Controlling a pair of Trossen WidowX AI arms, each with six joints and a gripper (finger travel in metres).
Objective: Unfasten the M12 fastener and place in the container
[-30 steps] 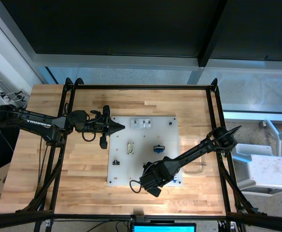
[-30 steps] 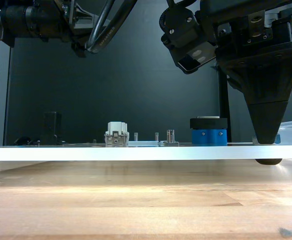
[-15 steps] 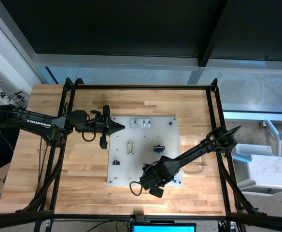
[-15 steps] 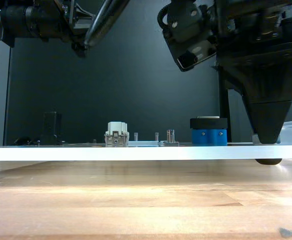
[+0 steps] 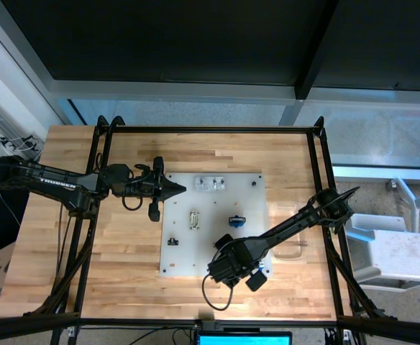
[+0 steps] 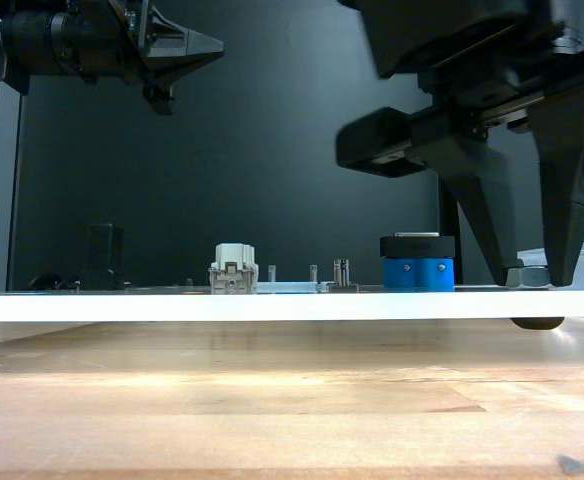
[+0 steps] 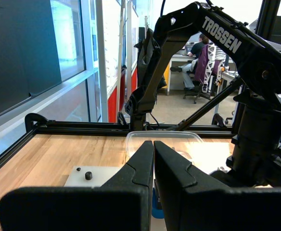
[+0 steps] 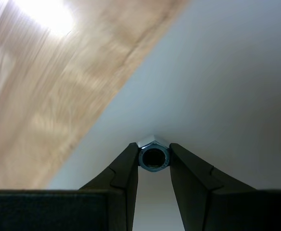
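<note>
— Where is the right gripper (image 6: pixel 530 279)?

— Low over the near right edge of the white board (image 5: pixel 195 248), pointing straight down. In the low view its two fingers straddle a small silver piece that sits at board level, just beside the blue connector block (image 6: pixel 417 270).

— That piece is the M12 nut (image 8: pixel 153 143)?

— Yes. In the right wrist view its hexagon is pinched between the two fingertips, which touch opposite sides of it. The bore looks dark, and the white board lies right beneath, with the wooden table (image 5: pixel 124 244) past the board's edge.

— Is it on its stud?

— I cannot tell. It sits low at the board and no ribs show. In the high view the gripper covers the spot.

— And the container (image 7: pixel 169 140)?

— On the table off the board's right side, apart from the gripper. The nut is over the board, not in the tray.

— The left gripper (image 5: pixel 177 188)?

— It hangs at the board's far left corner, well apart from the nut, with its fingers pressed together and nothing between them.
</note>
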